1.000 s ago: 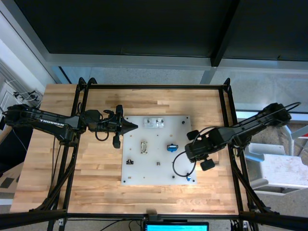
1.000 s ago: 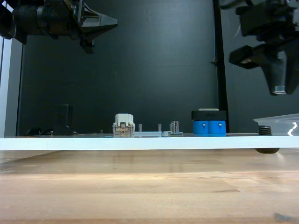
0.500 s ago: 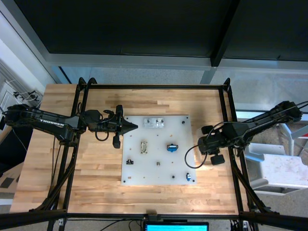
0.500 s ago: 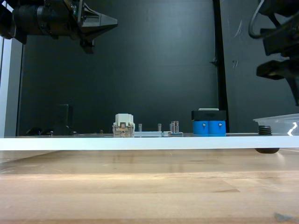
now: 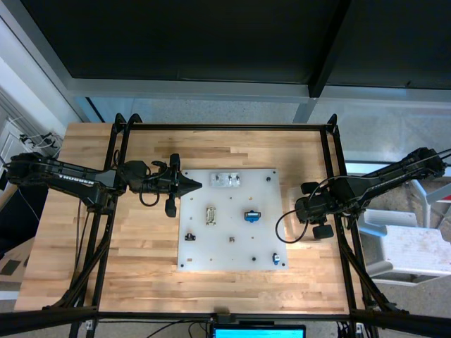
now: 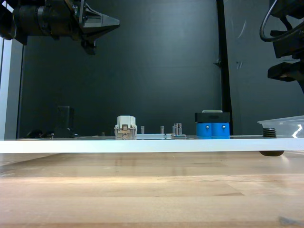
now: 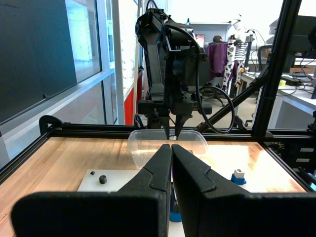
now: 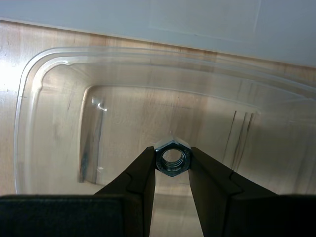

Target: Unfasten the M12 fastener and place in the container

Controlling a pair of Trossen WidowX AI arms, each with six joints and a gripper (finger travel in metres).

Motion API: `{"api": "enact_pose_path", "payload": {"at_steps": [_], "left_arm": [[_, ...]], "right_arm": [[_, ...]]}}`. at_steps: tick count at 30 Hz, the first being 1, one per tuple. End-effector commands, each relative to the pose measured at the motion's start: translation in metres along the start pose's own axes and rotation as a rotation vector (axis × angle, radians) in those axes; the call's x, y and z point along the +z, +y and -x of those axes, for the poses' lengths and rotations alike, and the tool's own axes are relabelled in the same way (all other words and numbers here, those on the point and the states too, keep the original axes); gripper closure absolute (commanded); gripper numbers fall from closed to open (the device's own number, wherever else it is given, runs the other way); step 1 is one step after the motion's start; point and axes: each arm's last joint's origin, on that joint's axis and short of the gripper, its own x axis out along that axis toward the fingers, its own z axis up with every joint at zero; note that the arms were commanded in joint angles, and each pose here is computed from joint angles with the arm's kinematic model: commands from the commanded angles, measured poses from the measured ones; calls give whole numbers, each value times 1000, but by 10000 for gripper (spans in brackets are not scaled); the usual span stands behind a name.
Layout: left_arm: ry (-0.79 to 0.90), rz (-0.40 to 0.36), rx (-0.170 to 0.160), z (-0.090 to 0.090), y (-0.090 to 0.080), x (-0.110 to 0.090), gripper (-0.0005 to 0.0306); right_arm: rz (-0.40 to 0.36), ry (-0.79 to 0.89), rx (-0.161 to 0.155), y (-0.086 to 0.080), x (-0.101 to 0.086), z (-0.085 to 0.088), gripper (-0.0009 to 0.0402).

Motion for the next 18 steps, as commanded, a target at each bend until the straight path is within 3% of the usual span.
{"api": "enact_pose_path", "payload": {"at_steps": [1,10,18], "left_arm": [[-1,0,0,0,0,0,300],[-1,0,0,0,0,0,300],[-1,0,0,0,0,0,300]], "right_arm": [[-31,1,0,0,0,1,329],[-50,2,-5,0,0,1,194],[-59,1,-10,0,0,1,150]]}}
